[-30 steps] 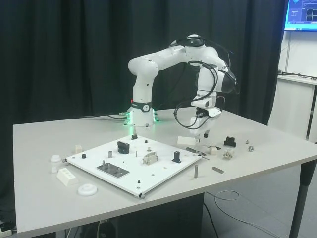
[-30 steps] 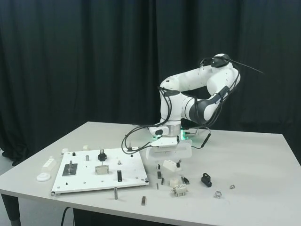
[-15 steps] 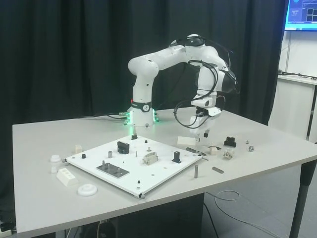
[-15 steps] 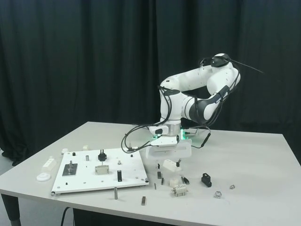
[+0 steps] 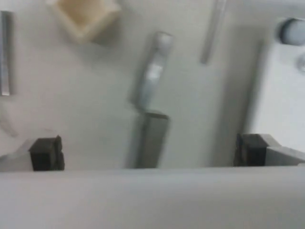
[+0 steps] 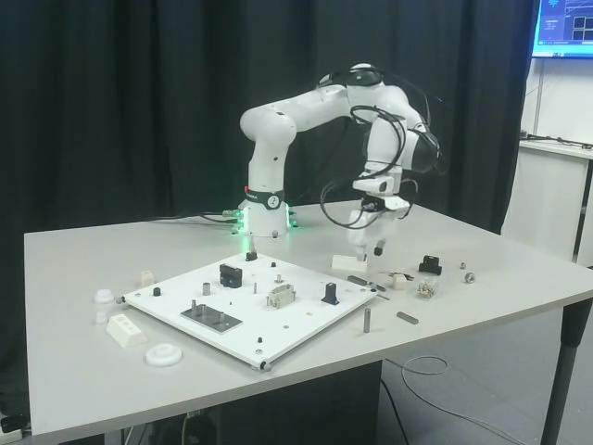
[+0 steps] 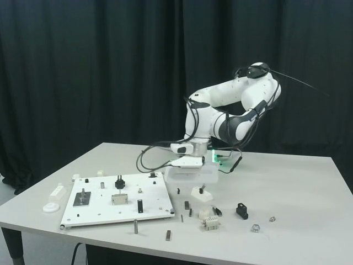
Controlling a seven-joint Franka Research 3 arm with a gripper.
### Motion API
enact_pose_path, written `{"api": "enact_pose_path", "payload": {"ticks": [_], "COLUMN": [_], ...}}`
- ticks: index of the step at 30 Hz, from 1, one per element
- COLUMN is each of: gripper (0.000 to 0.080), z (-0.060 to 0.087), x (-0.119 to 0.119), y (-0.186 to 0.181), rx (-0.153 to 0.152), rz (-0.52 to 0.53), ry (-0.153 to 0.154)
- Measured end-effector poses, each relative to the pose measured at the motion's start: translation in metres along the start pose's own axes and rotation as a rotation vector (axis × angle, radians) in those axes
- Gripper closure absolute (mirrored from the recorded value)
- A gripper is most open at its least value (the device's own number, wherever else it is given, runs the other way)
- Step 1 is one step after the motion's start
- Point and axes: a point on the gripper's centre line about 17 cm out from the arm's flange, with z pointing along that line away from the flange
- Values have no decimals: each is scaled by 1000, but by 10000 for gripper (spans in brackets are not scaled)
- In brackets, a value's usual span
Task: Remove square peg 1.
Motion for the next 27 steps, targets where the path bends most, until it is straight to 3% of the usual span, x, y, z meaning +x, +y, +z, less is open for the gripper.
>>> {"api": "enact_pose_path", "payload": {"ticks": [8,16,21,27], "gripper": [3,3,3,3], "z": [-15,-27,-28,-27], "x": [-15,-44,-66,-90], "y": [54,126,173,223], "rx": [-82,-154,-175,-170], "rz": [-9,-26,-40,-35], "ry": [-17,-47,-62,-79]}}
